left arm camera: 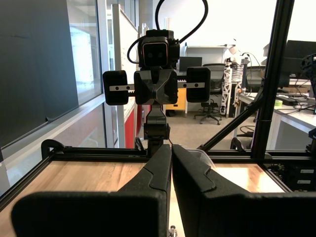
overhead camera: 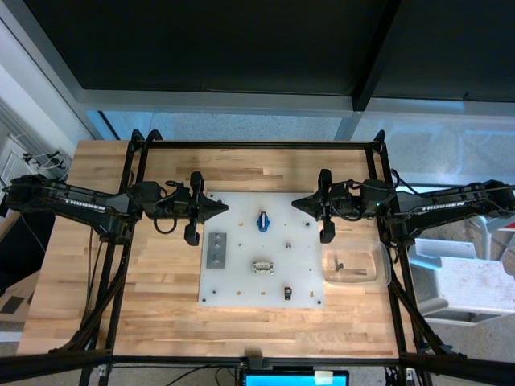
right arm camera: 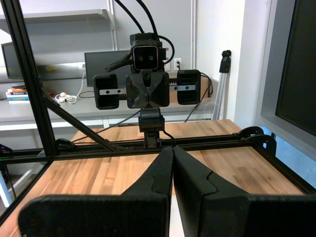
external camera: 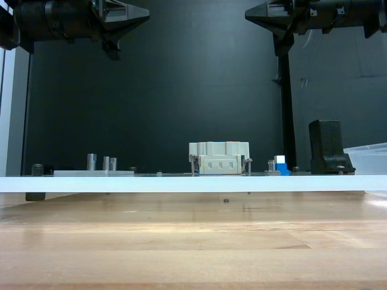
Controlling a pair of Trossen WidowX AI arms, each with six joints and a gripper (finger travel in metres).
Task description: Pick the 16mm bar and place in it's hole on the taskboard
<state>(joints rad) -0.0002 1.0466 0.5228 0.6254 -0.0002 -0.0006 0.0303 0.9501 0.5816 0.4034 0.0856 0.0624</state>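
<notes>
**Pick not yet begun**

High over the left edge of the taskboard (overhead camera: 241, 281): left gripper (overhead camera: 222, 207), black fingers pressed together, empty. On the board's left part: matte grey metal block (overhead camera: 216, 249), short round pegs (external camera: 91, 162) upright in it. High over the board's right edge: right gripper (overhead camera: 296, 203), likewise closed on nothing. Just right of the board: clear glossy plastic tray (overhead camera: 378, 273), holding what looks like the 16mm bar (overhead camera: 339, 264), small, grey, lying free. Calls next for opening the right fingers and descending into the tray.

Black left gripper (overhead camera: 224, 207) and black right gripper (overhead camera: 294, 203) hang over the white taskboard (overhead camera: 241, 281), near its side edges. The fitting (overhead camera: 263, 220) is blue and the table (overhead camera: 72, 265) pale wood-grain.
</notes>
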